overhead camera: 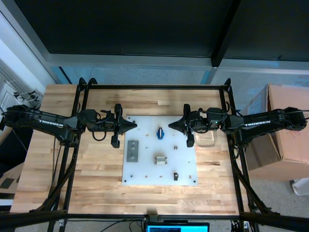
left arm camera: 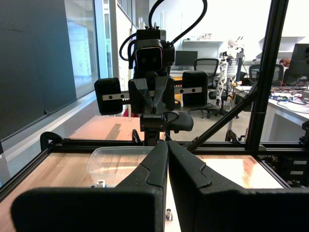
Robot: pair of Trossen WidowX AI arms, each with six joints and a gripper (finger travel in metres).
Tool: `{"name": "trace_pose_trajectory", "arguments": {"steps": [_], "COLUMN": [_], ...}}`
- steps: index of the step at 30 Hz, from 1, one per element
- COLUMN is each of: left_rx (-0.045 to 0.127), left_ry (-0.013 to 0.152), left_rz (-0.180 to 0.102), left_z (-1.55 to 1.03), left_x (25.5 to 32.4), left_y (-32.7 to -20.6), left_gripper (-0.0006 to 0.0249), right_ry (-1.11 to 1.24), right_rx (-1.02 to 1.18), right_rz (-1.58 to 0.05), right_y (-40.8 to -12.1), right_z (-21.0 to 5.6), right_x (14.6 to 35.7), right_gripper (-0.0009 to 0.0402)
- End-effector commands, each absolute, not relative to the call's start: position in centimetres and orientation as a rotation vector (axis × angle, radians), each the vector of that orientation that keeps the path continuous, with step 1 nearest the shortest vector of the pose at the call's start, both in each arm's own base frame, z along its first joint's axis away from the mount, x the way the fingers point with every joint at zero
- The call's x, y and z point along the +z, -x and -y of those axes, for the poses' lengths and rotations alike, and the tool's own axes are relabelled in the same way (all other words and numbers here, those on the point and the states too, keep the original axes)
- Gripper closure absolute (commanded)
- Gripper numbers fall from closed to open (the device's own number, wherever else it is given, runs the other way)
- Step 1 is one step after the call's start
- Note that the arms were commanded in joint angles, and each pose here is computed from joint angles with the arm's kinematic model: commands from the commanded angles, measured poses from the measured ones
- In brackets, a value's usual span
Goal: Remove the HAN10E connector from the taskboard and place in the container
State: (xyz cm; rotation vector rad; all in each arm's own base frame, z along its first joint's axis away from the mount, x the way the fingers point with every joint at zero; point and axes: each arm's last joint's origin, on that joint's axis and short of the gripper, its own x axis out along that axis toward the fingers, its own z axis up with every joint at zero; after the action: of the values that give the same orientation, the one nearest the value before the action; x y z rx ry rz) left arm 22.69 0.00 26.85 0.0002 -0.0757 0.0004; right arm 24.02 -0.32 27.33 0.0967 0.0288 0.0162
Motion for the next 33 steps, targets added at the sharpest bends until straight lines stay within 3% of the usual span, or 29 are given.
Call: {"name": "trace_pose_trajectory", "arguments": {"steps": [1, 9, 17, 25, 33], "left_rx": [0.0, 0.0, 0.0, 0.0, 0.0], "left_ry": [0.0, 0.0, 0.0, 0.0, 0.0], "left_rz": [0.076, 0.076, 0.076, 0.076, 0.076], "left_z": [0.0, 0.0, 0.0, 0.0, 0.0], "left_x": [26.85, 26.85, 26.85, 26.85, 26.85], "left_y": [-22.7, -22.7, -22.7, -22.7, -22.7], "left_gripper": [0.0243, 0.0243, 0.0243, 0.0243, 0.0243], "right_ry": [-0.081, -0.103, -0.117, -0.07, -0.042], "right_rx": [0.022, 0.034, 0.105, 0.038, 0.08], "right_rz": [-0.008, -0.021, -0.027, -0.37, -0.682], "right_y": [-24.0, -24.0, -24.3, -24.5, -25.9], "right_z": [0.2, 0.2, -0.5, -1.3, -3.5], "right_x": [27.5, 27.4, 28.9, 30.4, 30.7], "right_gripper": [0.0393, 0.0393, 0.0394, 0.0393, 0.0394]}}
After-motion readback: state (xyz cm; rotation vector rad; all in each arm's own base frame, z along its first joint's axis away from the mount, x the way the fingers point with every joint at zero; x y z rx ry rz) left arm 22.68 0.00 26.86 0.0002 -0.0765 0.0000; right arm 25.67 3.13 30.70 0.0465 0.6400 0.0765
